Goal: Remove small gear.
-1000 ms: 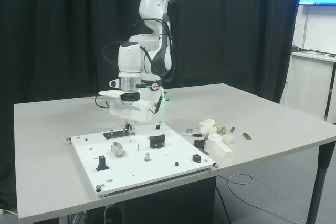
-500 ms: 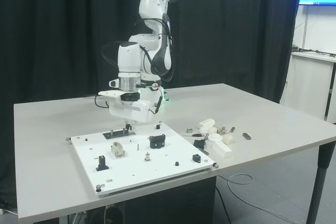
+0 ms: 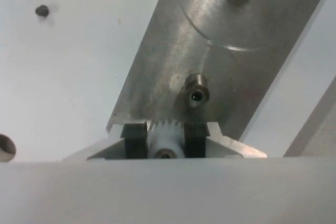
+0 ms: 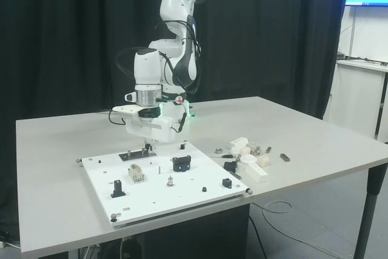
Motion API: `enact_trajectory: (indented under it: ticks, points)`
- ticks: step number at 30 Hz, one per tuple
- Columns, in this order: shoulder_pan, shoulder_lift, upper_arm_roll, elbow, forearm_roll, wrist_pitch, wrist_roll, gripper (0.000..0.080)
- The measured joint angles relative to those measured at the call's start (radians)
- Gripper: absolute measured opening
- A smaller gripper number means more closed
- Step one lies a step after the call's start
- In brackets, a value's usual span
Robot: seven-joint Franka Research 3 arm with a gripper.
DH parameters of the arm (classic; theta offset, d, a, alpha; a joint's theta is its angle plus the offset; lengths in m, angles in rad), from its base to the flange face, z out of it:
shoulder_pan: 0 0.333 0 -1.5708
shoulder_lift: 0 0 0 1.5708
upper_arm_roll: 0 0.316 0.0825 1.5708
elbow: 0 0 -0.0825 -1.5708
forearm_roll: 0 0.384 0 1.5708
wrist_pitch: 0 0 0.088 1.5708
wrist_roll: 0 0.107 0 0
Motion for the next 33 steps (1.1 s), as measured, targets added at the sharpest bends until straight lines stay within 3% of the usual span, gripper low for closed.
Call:
enact_trajectory:
  ticks: [7, 18, 25, 33]
  points:
    - [0.0, 0.0, -0.005, 0.009, -0.006, -0.02, 0.001, 0.0145]
    - [0.003, 0.0, -0.005, 0.015, -0.07, -0.032, -0.003, 0.0145]
    - [0.003, 0.001, -0.005, 0.015, -0.073, -0.032, 0.011, 0.0145]
    - [0.002, 0.001, -0.006, 0.016, -0.072, -0.036, 0.113, 0.0145]
